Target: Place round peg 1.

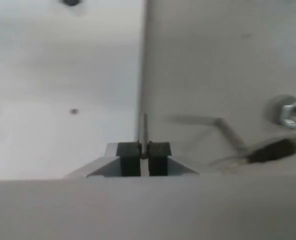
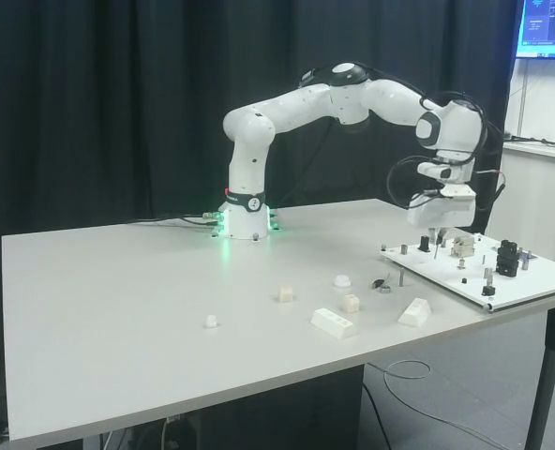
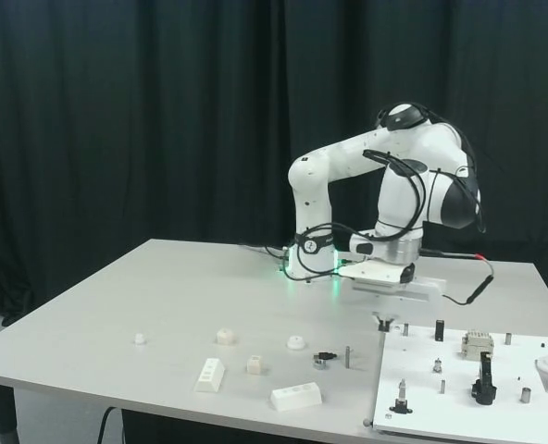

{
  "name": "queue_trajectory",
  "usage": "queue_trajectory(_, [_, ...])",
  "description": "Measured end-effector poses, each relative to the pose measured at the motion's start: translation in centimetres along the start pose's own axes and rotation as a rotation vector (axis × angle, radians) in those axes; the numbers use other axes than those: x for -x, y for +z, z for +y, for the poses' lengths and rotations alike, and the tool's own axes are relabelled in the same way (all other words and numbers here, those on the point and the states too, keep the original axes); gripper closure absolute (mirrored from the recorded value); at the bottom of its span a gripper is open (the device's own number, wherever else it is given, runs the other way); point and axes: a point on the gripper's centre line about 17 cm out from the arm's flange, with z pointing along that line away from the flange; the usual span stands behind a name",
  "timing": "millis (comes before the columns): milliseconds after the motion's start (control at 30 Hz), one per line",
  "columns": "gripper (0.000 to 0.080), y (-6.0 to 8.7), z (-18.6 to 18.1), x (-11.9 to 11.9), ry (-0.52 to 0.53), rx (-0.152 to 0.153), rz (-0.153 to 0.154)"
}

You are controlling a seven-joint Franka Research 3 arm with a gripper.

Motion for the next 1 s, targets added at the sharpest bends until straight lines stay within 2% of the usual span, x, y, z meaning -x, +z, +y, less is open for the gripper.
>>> queue_trajectory(267, [0.0771,-0.6,4.8,-0.1,-0.018,0.076,-0.014])
queue_trajectory(467, [0.0771,-0.4,8.7,0.0,-0.027,0.103,-0.026])
queue_trajectory(767, [0.0771,0.7,14.5,-0.3,-0.026,0.115,-0.016])
queue_trajectory(1000, [0.0772,1.9,17.4,-0.6,-0.031,0.084,-0.001])
